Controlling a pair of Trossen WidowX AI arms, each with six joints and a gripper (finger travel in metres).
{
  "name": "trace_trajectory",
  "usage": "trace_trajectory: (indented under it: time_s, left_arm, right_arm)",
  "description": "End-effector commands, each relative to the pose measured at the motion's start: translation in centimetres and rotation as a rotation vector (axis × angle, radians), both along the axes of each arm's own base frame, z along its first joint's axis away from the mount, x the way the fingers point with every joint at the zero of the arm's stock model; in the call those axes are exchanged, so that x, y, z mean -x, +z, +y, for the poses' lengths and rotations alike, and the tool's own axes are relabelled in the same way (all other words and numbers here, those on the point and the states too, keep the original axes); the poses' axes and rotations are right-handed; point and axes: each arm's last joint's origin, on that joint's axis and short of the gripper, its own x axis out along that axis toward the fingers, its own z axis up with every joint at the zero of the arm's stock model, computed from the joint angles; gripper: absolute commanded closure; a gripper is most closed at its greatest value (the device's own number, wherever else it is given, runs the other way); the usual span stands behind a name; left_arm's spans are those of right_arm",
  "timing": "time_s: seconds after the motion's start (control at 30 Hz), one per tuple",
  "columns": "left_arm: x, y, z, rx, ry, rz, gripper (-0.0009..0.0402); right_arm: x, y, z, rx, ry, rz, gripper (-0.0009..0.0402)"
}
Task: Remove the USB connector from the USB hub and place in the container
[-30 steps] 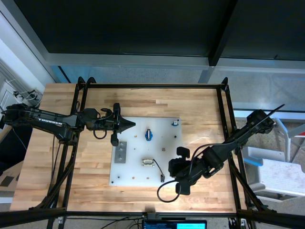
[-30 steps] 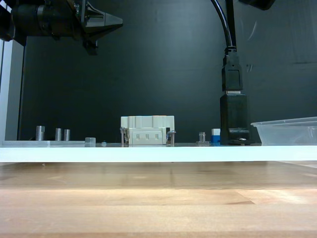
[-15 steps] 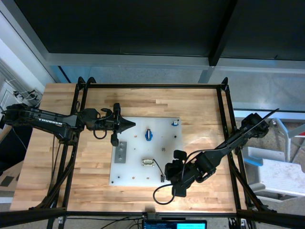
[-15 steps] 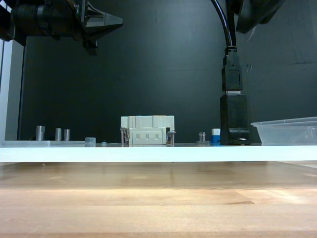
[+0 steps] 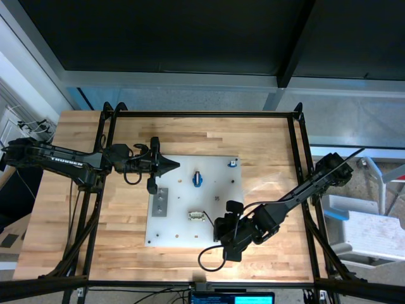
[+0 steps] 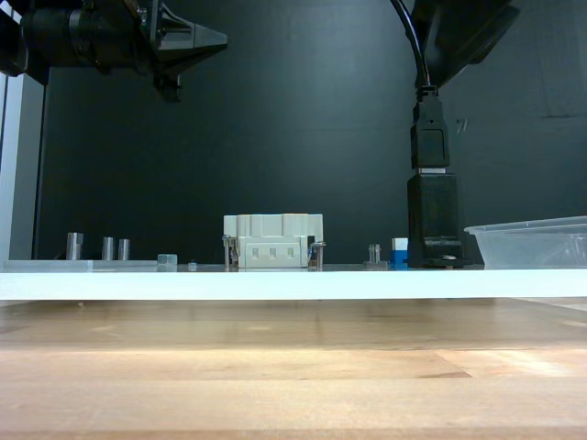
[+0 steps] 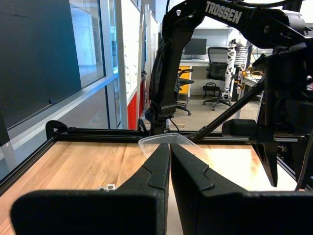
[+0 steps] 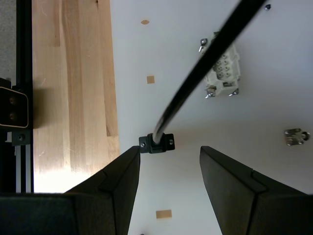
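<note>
The USB connector (image 6: 430, 144) stands upright, plugged into the black USB hub (image 6: 433, 223) at the near right corner of the white board (image 5: 183, 228). Its thin black lead (image 8: 200, 73) rises toward the right wrist camera. My right gripper (image 8: 169, 152) is open and hovers right above the hub (image 8: 156, 144), which lies just past the fingertips, nearer one finger. In the high view that right gripper (image 5: 219, 230) covers the board's near right corner. The container (image 6: 534, 243) is a clear tub on the wood right of the board. My left gripper (image 5: 168, 164) is shut and parked high over the board's far left corner.
A pale multi-pin connector (image 6: 272, 240) sits mid-board, left of the hub. Metal pegs (image 6: 92, 247) stand at the board's left side and a small blue part (image 5: 197, 179) lies farther back. A black frame (image 5: 300, 164) surrounds the table.
My right arm has swung left and come in over the connector, its body now showing above the plug in the low view. The left arm and the connector have not moved.
</note>
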Motion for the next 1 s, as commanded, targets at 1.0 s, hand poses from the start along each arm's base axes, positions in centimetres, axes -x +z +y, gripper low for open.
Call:
trace_trajectory:
  time_s: [1.0]
  left_arm:
    - [0.0,0.0,0.0,0.000,0.000,0.000,0.0392]
  right_arm:
    - [-1.4,-2.6,0.4,0.014,0.019,0.038,0.0224]
